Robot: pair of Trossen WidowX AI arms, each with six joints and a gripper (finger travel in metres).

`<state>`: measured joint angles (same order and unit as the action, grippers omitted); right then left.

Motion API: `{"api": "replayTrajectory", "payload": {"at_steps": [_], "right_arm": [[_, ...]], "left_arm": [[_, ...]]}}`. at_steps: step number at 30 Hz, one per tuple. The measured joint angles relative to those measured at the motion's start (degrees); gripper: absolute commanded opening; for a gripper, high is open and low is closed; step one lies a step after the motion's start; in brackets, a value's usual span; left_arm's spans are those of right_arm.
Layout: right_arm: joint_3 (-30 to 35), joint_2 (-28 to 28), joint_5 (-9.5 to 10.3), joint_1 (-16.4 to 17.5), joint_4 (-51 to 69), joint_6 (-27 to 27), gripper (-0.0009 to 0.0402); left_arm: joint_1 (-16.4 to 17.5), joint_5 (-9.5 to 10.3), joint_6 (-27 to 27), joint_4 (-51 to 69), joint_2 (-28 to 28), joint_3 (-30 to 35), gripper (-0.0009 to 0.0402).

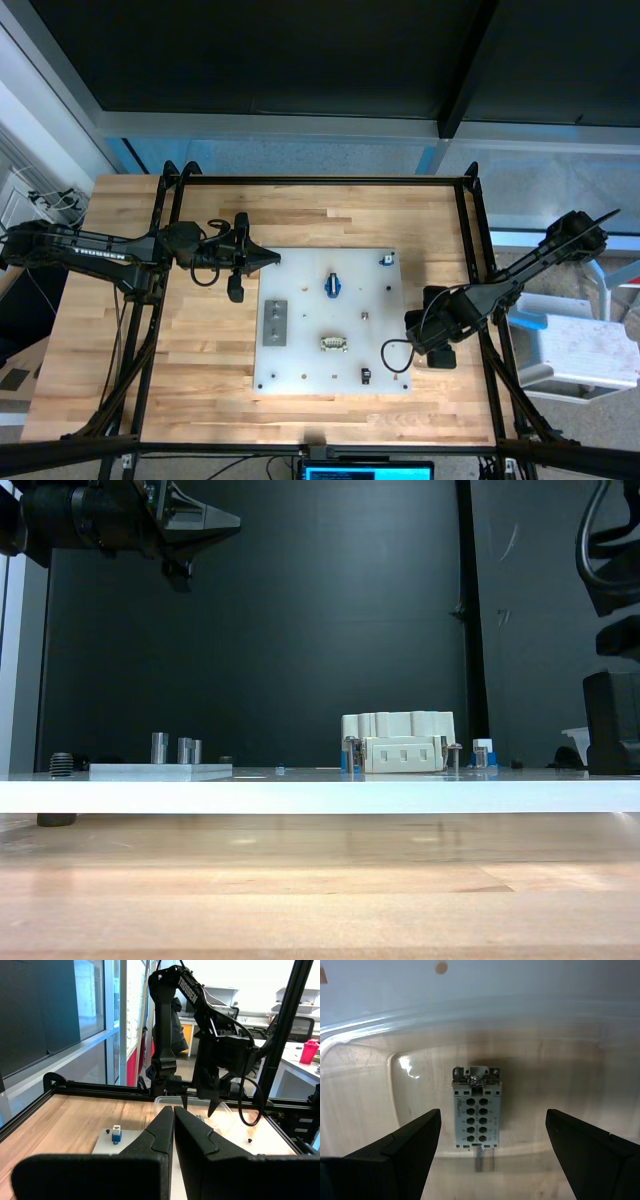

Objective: Pick the HAN10E connector and install in the HAN10E hub

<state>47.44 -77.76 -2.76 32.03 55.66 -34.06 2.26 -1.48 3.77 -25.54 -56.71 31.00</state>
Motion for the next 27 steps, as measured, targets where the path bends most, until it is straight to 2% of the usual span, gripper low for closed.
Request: {"api": "replayTrajectory", "payload": {"at_steps": [27], "right_arm": [[-6.27,-0.79,0.92,0.48,-8.26,0.26,0.0270]], "left_arm": [[0.00,0.00,0.00,0.00,0.00,0.00,0.0000]]}}
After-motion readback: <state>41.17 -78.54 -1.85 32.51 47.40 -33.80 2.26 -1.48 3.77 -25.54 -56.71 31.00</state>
